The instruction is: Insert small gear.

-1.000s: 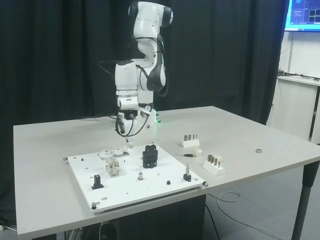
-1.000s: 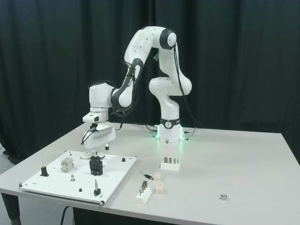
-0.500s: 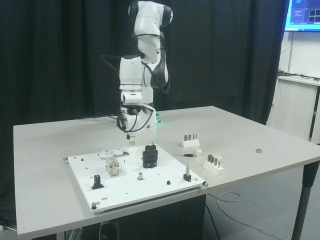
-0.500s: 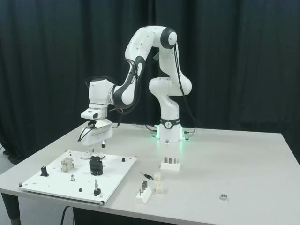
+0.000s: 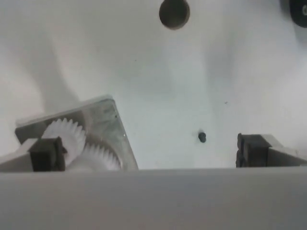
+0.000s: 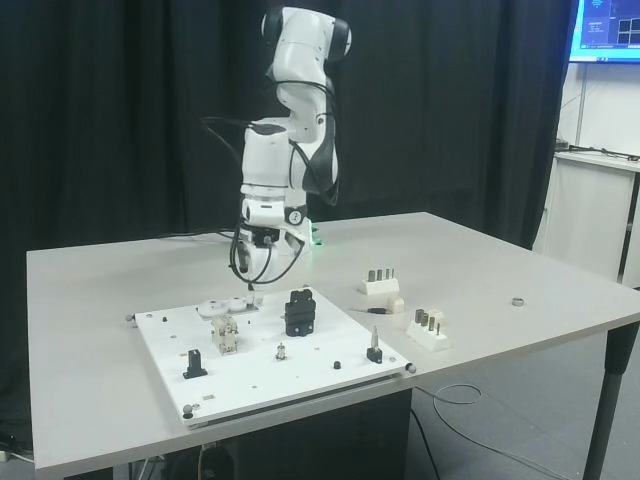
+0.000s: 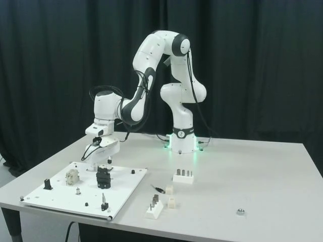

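Observation:
Two white gears (image 5: 67, 136) sit meshed on a grey metal plate (image 5: 108, 124) at the far side of the white board (image 6: 260, 370). In the first room view the gear plate (image 6: 228, 305) lies just beside my fingertips. My gripper (image 5: 148, 152) hangs low over the board, open, with nothing between its black pads (image 5: 252, 149). One pad stands over the edge of the gears, the other over bare board. From the room my gripper (image 6: 250, 289) (image 7: 102, 162) points straight down at the board's far edge.
A black block (image 6: 301, 312) (image 7: 103, 177) stands on the board right by the gripper. Small fixtures and pegs dot the board. Two white pin holders (image 6: 380, 283) (image 6: 428, 328) and a small ring (image 6: 517, 300) lie on the grey table beyond the board.
The hand has lifted a little, turned at the wrist and settled back down beside the gears. The fingers hold nothing throughout.

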Robot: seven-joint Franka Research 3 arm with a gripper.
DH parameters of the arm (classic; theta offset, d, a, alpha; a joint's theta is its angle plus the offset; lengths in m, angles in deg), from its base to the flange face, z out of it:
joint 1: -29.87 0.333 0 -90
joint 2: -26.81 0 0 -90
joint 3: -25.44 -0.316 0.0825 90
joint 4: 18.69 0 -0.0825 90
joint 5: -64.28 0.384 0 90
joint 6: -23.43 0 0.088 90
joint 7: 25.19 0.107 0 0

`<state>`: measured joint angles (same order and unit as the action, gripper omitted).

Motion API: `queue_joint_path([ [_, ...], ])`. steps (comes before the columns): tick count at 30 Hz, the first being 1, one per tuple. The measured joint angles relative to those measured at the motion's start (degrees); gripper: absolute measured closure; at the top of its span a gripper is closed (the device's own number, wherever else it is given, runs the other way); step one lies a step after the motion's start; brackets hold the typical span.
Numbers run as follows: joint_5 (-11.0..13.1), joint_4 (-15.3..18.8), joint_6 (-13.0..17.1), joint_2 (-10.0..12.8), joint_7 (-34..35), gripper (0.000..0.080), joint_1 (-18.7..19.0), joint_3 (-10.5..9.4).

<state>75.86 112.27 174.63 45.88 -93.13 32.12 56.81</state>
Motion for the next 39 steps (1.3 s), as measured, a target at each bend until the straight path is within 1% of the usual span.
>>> queue_joint_path([
  [8, 0.01, -0.51, 0.0, 1.06, 0.44, 0.0003, 0.01, -0.12],
  [25, 0.01, -0.57, 0.0, 1.18, 0.46, 0.0003, 0.01, -0.1],
  [39, 0.06, -0.7, 0.32, 1.99, 0.46, 0.0003, 0.02, -0.2],
])
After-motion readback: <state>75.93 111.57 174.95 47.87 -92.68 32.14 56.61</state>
